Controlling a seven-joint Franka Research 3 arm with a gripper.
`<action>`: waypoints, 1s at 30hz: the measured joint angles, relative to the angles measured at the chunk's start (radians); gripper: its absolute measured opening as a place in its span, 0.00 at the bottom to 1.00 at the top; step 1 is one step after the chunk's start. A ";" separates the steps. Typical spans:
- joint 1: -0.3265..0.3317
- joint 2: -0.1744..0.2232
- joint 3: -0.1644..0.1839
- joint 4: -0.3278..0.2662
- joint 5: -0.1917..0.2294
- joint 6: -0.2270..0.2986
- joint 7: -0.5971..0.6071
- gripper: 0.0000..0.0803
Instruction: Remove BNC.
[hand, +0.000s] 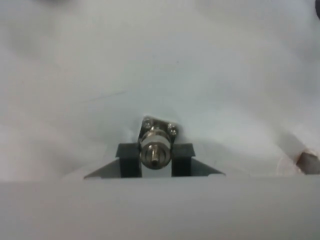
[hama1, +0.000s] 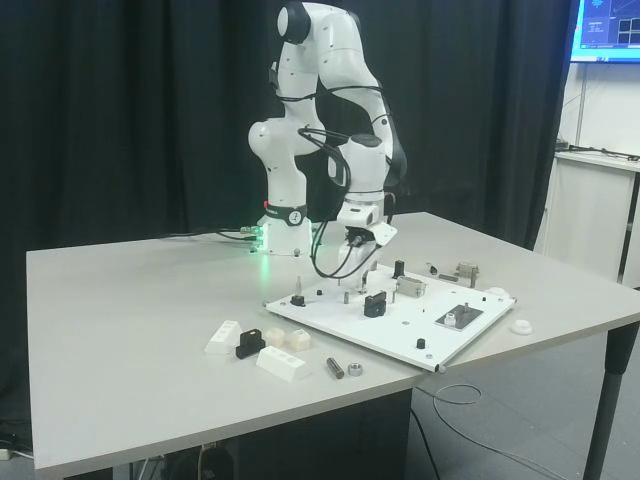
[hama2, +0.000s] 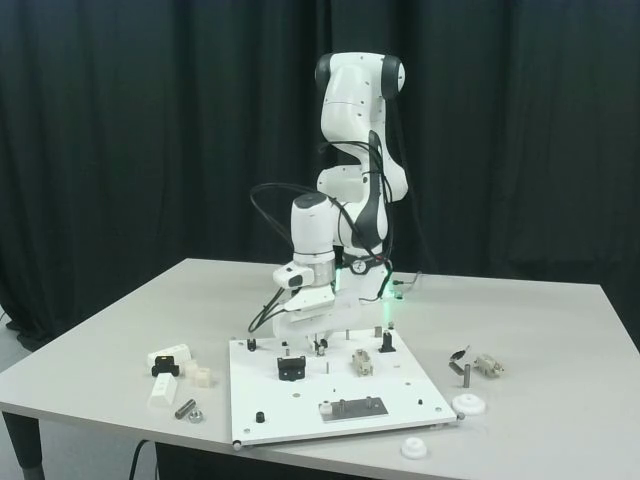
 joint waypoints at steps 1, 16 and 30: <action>0.000 0.000 0.000 0.000 0.002 0.000 -0.012 0.16; 0.000 0.000 -0.002 -0.003 0.039 0.007 -0.160 0.15; 0.000 -0.004 -0.002 -0.005 0.042 0.008 -0.186 0.15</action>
